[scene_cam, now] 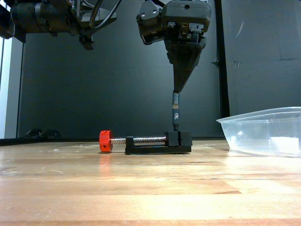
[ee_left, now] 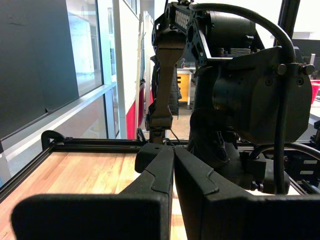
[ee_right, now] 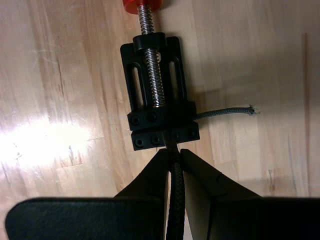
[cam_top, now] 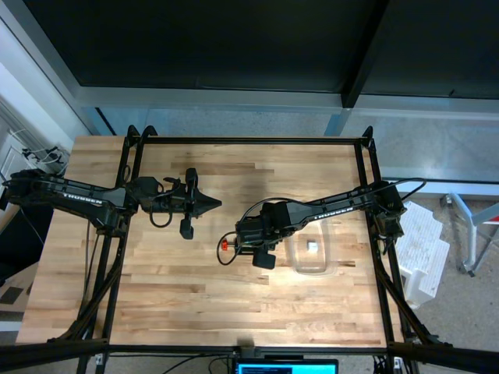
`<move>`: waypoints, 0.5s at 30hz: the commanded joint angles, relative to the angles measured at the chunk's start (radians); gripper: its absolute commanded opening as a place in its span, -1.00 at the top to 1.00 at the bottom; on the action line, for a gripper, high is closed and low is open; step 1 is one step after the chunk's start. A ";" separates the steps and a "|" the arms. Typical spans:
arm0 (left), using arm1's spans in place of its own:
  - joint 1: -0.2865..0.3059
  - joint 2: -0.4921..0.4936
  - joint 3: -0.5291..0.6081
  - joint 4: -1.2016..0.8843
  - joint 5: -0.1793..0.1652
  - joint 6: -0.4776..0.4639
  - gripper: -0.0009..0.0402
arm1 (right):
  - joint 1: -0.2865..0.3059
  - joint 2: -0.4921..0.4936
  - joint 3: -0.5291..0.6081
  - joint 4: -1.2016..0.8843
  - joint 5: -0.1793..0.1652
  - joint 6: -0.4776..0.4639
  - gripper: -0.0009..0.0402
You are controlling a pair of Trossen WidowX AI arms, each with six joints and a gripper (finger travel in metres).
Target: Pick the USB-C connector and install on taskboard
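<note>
right hand (scene_cam: pixel 176 90) clamps the usb-c connector (scene_cam: pixel 175 112) upright, tip meeting the taskboard (scene_cam: pixel 181 141) at its 3 o'clock end; left hand (cam_top: pixel 209 204) hangs pinched closed, well apart at 9 o'clock.

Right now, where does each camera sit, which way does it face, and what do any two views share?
High: above the near edge, looking down at the table; left pincer hangs over its left half.
Low: table-top height, looking level at the block; right pincer above it grips the plug.
Left wrist: along the shut left pincer toward the right arm.
Right wrist: down past the right pincer onto the block.
Low and right wrist share the block's red knob.
</note>
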 commanded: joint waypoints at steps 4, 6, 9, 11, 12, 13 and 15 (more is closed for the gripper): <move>0.000 0.000 0.000 0.000 0.000 0.000 0.96 | -0.001 0.000 0.000 -0.005 0.001 -0.001 0.96; 0.000 0.000 0.000 0.000 0.000 0.000 0.96 | -0.001 0.000 0.000 -0.004 -0.003 -0.001 0.96; 0.000 0.000 0.000 0.000 0.000 0.000 0.96 | -0.001 -0.001 0.000 -0.004 -0.003 -0.001 0.96; 0.000 0.000 0.000 0.000 0.000 0.000 0.96 | -0.001 -0.002 0.000 -0.004 -0.003 -0.001 0.96; 0.000 0.000 0.000 0.000 0.000 0.000 0.96 | -0.001 -0.004 0.000 -0.006 -0.004 -0.001 0.96; 0.000 0.000 0.000 0.000 0.000 0.000 0.96 | -0.001 -0.005 0.000 -0.008 -0.004 -0.001 0.96; 0.000 0.000 0.000 0.000 0.000 0.000 0.96 | -0.002 -0.006 -0.001 -0.009 -0.004 -0.001 0.96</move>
